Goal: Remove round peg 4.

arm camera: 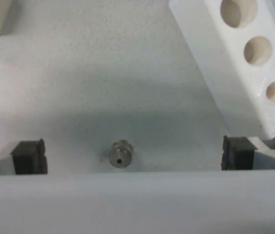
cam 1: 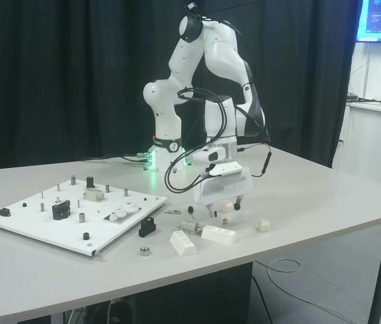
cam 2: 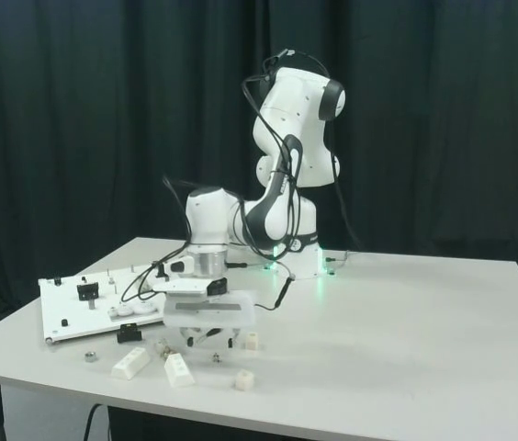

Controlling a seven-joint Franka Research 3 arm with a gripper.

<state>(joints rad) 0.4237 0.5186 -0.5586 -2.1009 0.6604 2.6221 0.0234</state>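
On the left of the grey table (cam 1: 325,196) lies one white board (cam 1: 35,226) with several small parts on it. Near its right edge are two white blocks (cam 1: 182,242), and one of them shows four round holes (arm camera: 258,50) in the wrist view. The gripper (arm camera: 132,156) hangs wide open and holds nothing. One round metal peg (arm camera: 120,154) stands on the table between the fingers, touching neither.
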